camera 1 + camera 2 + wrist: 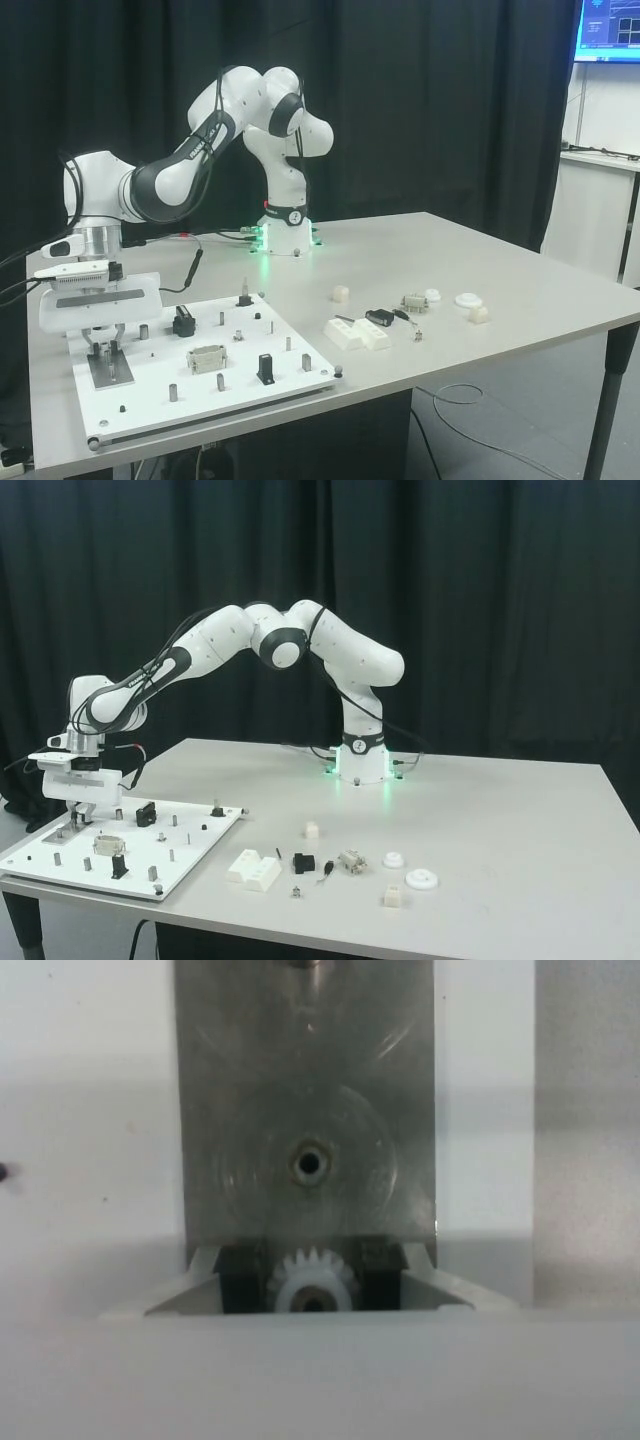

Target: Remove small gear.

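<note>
The small white gear point(313, 1282) sits between the black finger pads point(243, 1275) of my gripper point(313, 1286), which is shut on it. Below it lies a grey metal plate point(310, 1110) with a round hole point(309, 1164) in its middle. In the first room view the gripper point(100, 345) hangs low over that plate point(108, 372) at the left end of the white board point(210, 400). The second room view shows the gripper point(78, 815) at the far left of the board point(190, 855). The gear is too small to see in either room view.
Several pegs and black fixtures point(266, 367) stand on the board. To its right on the grey table lie white blocks point(356, 333), a black connector point(380, 317), a small white cube point(340, 293) and white discs point(467, 299). The arm's base point(283, 236) is behind.
</note>
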